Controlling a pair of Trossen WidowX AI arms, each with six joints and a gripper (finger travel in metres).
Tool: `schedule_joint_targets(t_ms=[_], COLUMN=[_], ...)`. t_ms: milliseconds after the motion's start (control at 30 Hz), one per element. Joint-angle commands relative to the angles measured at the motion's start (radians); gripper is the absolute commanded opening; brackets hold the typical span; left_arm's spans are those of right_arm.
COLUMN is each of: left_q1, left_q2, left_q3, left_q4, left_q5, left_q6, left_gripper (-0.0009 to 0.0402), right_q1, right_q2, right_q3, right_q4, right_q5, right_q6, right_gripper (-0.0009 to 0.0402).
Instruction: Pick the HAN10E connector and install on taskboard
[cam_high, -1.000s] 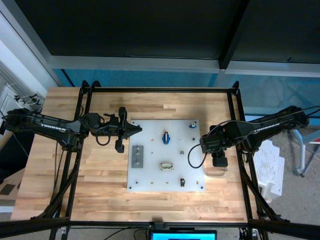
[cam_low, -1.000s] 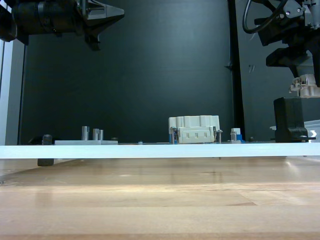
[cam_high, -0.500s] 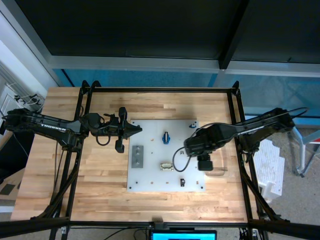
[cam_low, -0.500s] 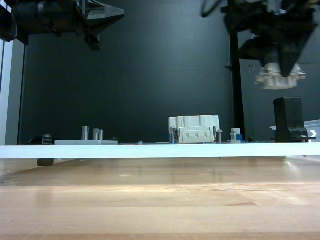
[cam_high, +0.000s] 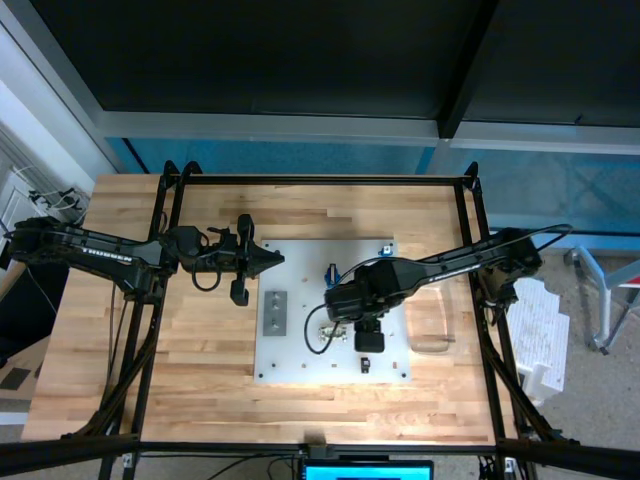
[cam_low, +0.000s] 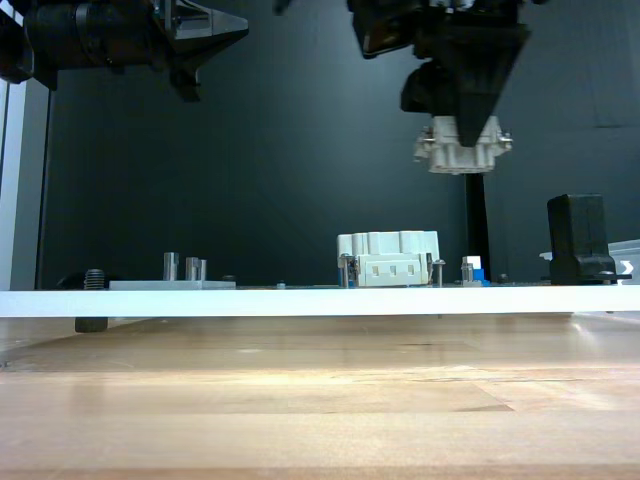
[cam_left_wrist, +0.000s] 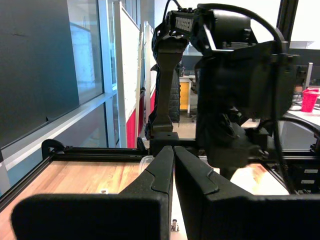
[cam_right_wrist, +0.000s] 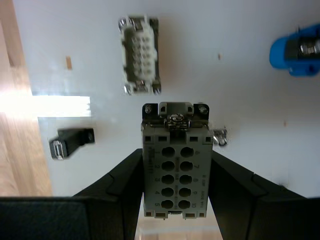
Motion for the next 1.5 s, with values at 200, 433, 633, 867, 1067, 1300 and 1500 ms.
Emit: schedule_joint_targets(t_ms=[200, 433, 633, 867, 1067, 1300, 1500], left_q1=[0.0, 0.0, 0.0, 0.0, 0.0, 0.0, 0.0], left_q2=[0.0, 0.0, 0.0, 0.0, 0.0, 0.0, 0.0], left_q3=[0.0, 0.0, 0.0, 0.0, 0.0, 0.0, 0.0], left_q4=[0.0, 0.0, 0.0, 0.001, 0.001, 0.0, 0.001], left_q5=[0.0, 0.0, 0.0, 0.0, 0.0, 0.0, 0.0], left_q6=[0.0, 0.0, 0.0, 0.0, 0.0, 0.0, 0.0], left_gripper=[0.0001, 0.0001, 0.0001, 0.0001, 0.0001, 0.0001, 0.0001], right_q1=[0.003, 0.005, 0.006, 0.009, 0.016, 0.017, 0.018], right_q2=[0.127, 0.208, 0.271, 0.303, 0.303, 0.302, 0.302], right_q3=[0.167, 0.264, 0.343, 0.37, 0.34, 0.303, 0.282], right_q4=[-0.043, -0.063, -0.073, -0.078, -0.07, -0.033, -0.018], right_q5=[0.001, 0.001, 0.001, 0.001, 0.001, 0.002, 0.002], right_q6=[0.007, -0.001, -0.01, -0.024, -0.024, -0.029, -0.042], right_gripper=[0.0094, 0.0094, 0.0094, 0.0094, 0.0094, 0.0094, 0.0094])
